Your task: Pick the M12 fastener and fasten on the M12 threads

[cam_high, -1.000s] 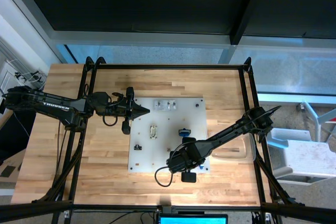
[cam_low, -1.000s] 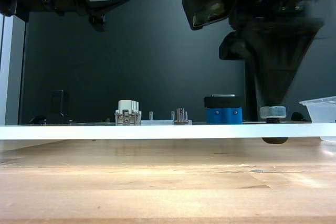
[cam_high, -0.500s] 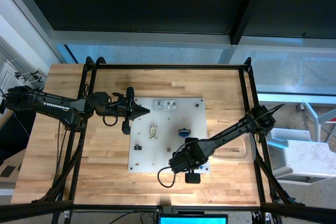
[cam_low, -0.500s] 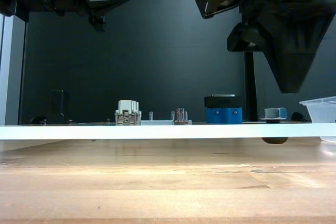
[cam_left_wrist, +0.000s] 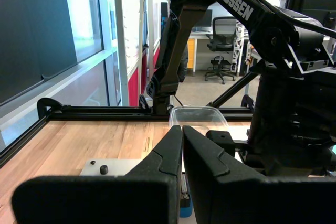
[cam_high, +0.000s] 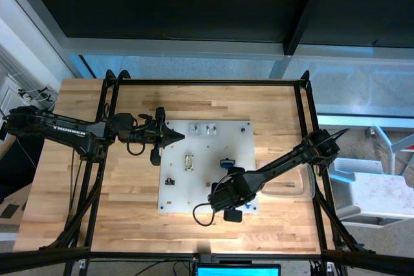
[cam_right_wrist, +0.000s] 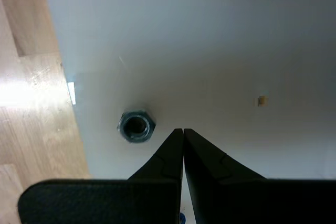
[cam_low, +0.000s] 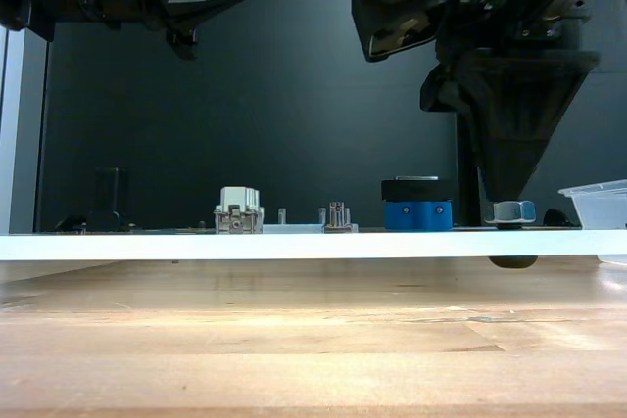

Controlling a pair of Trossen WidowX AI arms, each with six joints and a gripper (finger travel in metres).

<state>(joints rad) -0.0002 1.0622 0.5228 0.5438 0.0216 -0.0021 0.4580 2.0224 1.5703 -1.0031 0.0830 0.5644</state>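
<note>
Well, my left gripper hangs parked over the board's far left edge, jaws together. I judge fastening is in hand: the right gripper, jaws together and empty, hovers just beside the nut. Next: open, centre, grip, twist. The nut, a small silver hexagon, apparently sits atop its stud.
</note>
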